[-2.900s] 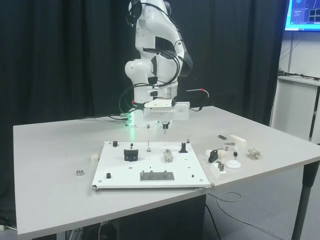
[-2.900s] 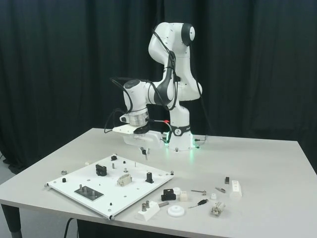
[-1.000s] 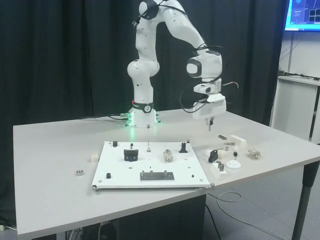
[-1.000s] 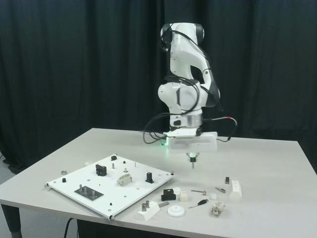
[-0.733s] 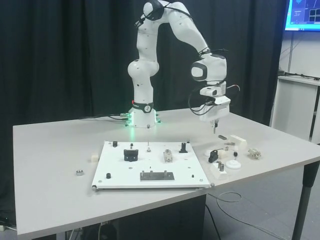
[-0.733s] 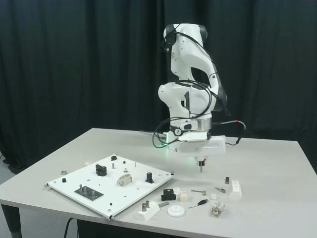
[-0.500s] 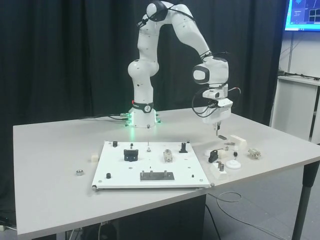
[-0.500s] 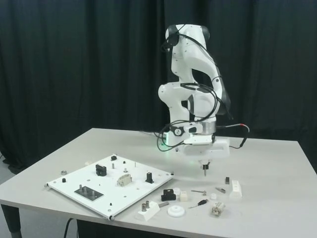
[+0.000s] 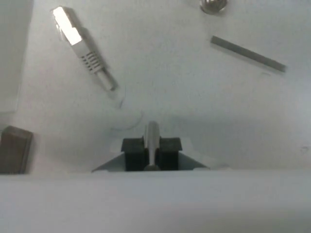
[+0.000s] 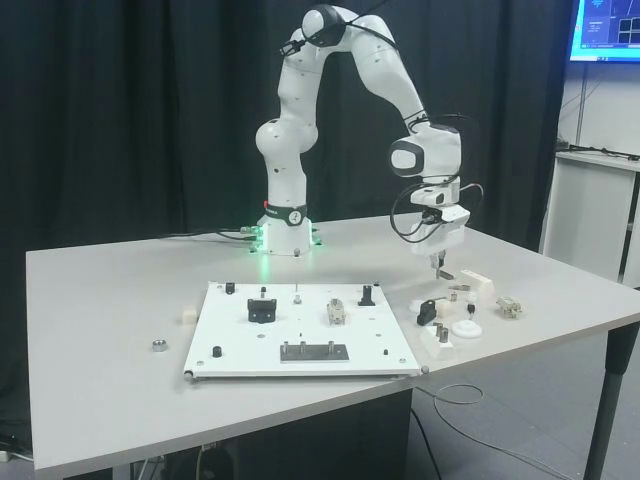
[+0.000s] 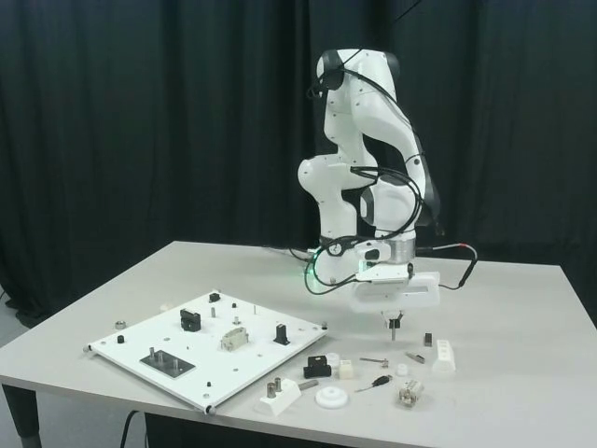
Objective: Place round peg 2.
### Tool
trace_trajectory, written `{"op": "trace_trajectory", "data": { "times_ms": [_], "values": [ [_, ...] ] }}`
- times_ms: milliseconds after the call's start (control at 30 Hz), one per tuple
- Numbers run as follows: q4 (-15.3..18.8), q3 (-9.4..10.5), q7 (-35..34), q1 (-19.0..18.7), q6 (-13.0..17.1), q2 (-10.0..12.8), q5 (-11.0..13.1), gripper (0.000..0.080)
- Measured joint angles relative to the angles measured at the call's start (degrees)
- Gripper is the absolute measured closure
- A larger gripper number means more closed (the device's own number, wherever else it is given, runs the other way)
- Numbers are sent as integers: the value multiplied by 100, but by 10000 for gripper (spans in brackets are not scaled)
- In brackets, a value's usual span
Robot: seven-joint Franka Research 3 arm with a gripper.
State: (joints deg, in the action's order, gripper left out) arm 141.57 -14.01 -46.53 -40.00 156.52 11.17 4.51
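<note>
Black curtains back the grey table point(image 10: 90, 300), where a white board point(image 10: 240, 340) lies left of scattered parts. Only the wrist view shows the gripper point(image 9: 151, 154) clenched on the peg point(image 9: 151, 141), above a plug point(image 9: 82, 46).

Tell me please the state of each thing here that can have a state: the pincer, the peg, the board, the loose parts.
pincer: shut on round peg, above the loose parts, off the board.
round peg: held upright between the fingers, not placed.
white board: flat on the grey table, untouched.
cable plug: lying loose on the table.
thin bar: lying flat, apart from the plug.
</note>
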Motion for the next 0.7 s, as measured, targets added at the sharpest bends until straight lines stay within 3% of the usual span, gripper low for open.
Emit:
{"op": "trace_trajectory", "data": {
  "times_ms": [700],
  "values": [
    [-89,76,-4,4,80,250,0,741]
  ]
}}
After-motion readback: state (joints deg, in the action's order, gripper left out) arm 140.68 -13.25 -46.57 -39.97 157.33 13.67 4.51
